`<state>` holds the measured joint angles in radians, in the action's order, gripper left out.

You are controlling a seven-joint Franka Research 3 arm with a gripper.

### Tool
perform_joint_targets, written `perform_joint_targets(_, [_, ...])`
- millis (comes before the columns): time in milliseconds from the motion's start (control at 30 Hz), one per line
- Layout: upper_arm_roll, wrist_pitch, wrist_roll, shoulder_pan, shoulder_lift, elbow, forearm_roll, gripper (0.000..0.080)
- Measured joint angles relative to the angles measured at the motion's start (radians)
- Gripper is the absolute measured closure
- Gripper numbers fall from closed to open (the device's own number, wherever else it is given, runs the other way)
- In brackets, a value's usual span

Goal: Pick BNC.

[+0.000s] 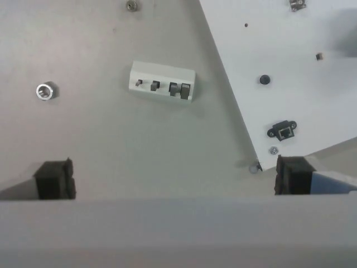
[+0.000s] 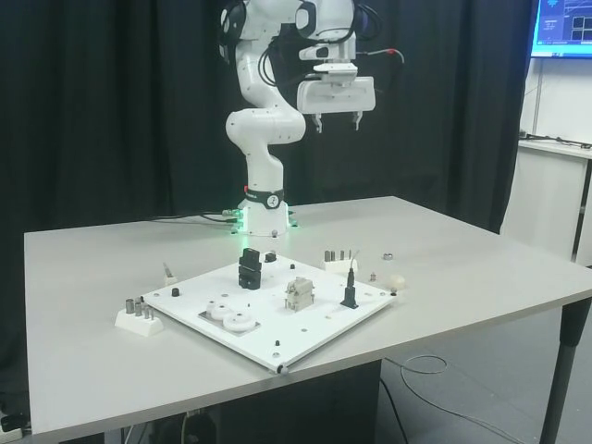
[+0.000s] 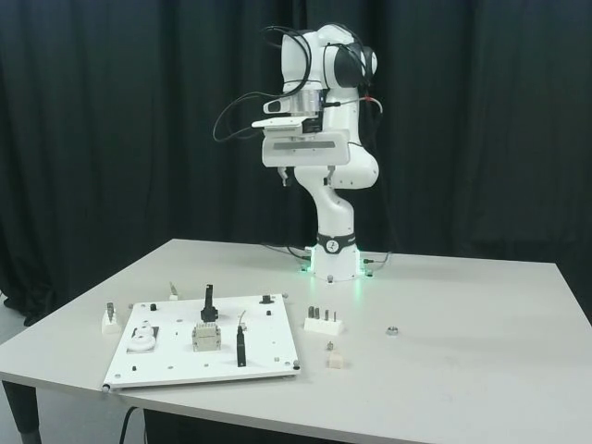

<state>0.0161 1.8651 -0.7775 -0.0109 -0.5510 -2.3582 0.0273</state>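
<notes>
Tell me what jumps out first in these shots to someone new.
The white arm stands tall at the far side of the grey table, its gripper held high above it, fingers open and holding nothing. Below lies the white board near the table's front edge, set with small fixtures. Beside the board sits a small white block holding upright pins, with a loose metal nut a little way off.
</notes>
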Motion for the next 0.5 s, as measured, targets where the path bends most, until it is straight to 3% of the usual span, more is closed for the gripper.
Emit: perform_joint_targets(500, [-0.034, 0.075, -0.063, -0.002, 0.05, 0.0, 0.007, 0.0003])
